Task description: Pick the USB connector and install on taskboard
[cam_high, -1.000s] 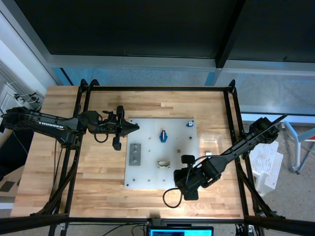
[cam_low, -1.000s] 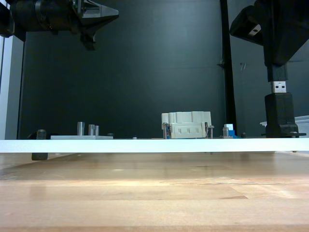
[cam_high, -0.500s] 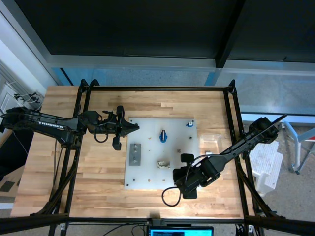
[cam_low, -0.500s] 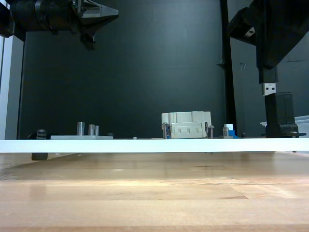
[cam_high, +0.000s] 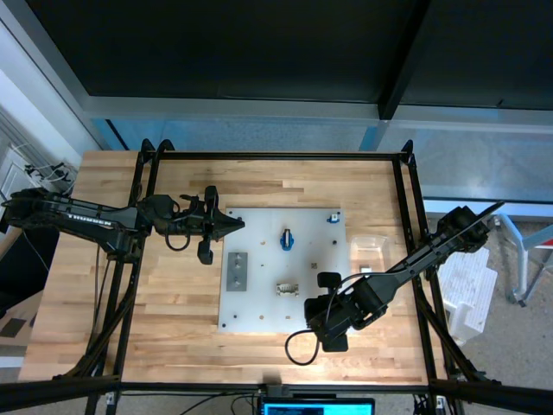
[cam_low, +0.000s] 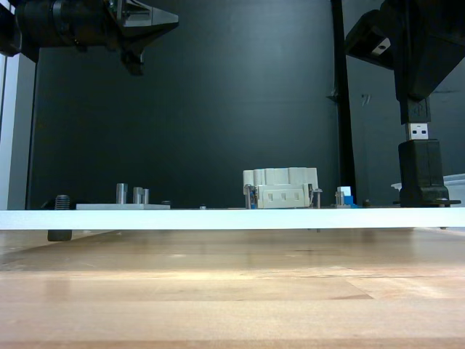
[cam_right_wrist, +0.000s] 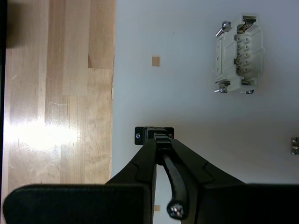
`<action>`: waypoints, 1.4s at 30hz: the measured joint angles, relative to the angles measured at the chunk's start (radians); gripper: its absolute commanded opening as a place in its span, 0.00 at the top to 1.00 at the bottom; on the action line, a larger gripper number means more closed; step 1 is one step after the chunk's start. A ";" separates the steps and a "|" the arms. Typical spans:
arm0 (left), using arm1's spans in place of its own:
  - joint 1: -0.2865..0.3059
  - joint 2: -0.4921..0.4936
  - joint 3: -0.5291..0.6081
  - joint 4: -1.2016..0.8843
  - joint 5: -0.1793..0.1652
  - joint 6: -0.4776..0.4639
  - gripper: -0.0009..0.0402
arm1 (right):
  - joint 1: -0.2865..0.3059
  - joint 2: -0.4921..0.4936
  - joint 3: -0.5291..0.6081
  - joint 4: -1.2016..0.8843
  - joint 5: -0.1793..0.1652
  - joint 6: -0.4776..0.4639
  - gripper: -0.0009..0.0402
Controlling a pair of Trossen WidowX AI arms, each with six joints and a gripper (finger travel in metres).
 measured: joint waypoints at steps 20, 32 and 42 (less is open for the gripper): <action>0.000 0.000 0.000 0.000 0.000 0.000 0.98 | 0.000 0.020 -0.042 0.040 0.004 -0.007 0.98; 0.000 0.000 0.000 0.000 0.000 0.000 0.98 | 0.000 0.018 -0.062 0.056 -0.005 -0.007 0.98; 0.000 0.000 0.000 0.000 0.000 0.000 0.98 | 0.000 0.013 -0.063 0.055 -0.008 -0.007 0.90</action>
